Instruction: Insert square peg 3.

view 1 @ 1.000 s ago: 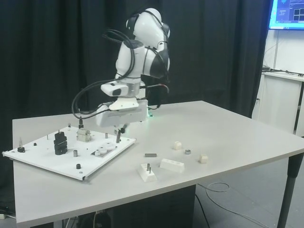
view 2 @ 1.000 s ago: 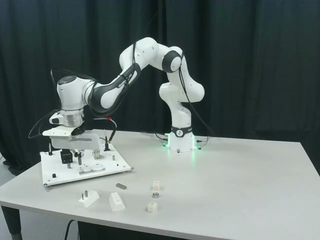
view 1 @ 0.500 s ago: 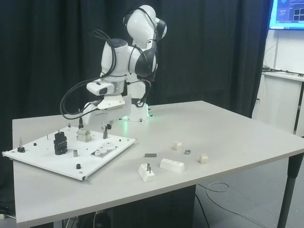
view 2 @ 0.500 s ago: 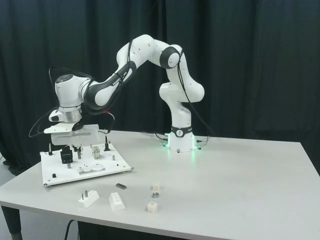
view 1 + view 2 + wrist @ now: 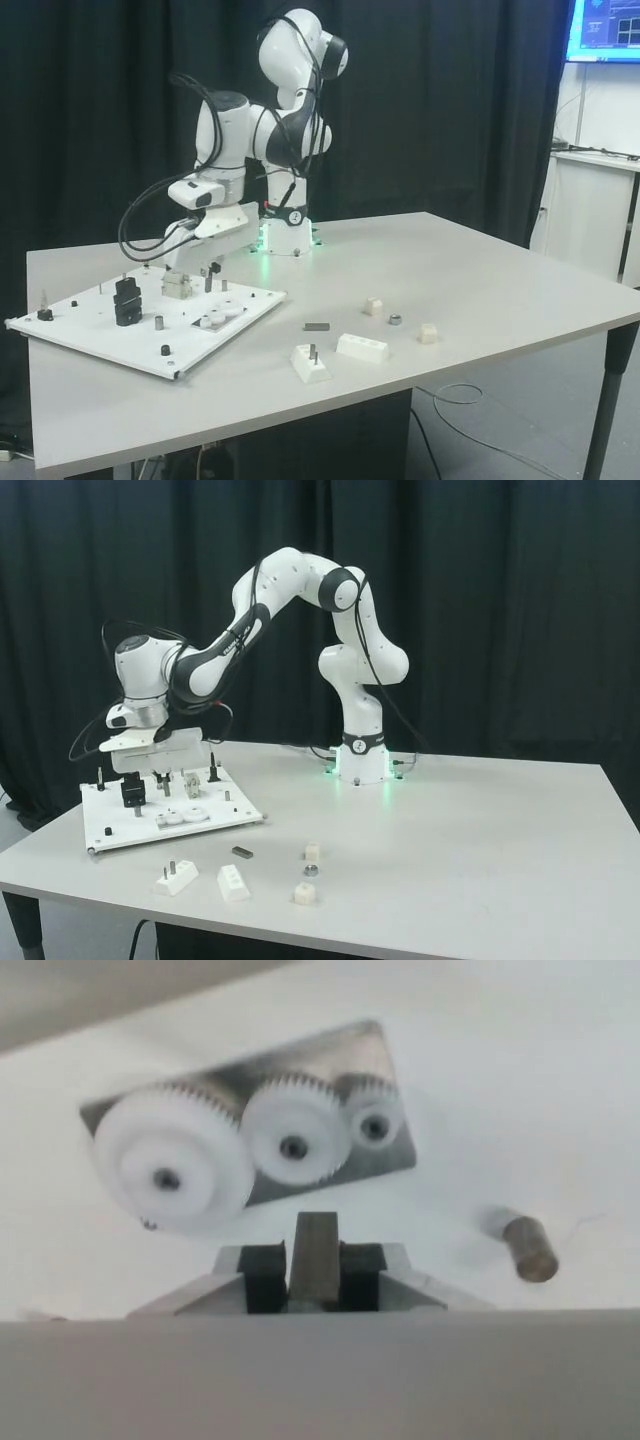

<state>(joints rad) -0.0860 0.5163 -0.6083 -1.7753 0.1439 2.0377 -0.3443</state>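
— Where is the square peg [image 5: 315, 1250]?

— Clamped between my fingers [image 5: 262, 1275]. Flat-sided grey bar, dull metal look, standing up from the black pads. My gripper [image 5: 207, 276] hangs over the white board [image 5: 100, 345], not touching it.

— What lies under you?

— Three white toothed gears [image 5: 290, 1143] in a row, large to small, meshed, each with a dark centre hole. They sit on a grey metal plate [image 5: 385, 1155] let into the board. Beside the plate, a short round pin [image 5: 527, 1247] stands from the smooth white surface.

— And the rest of the board?

— A black blocky part [image 5: 126, 300] and several small dark posts. The board rests on the grey table [image 5: 480, 850], matte and plain.

— Loose pieces?

— Off the board: a white block with a pin [image 5: 175, 877], a white slotted block [image 5: 233, 883], a small dark bar [image 5: 241, 852], two pale cubes [image 5: 304, 893], a small ring [image 5: 311, 869].
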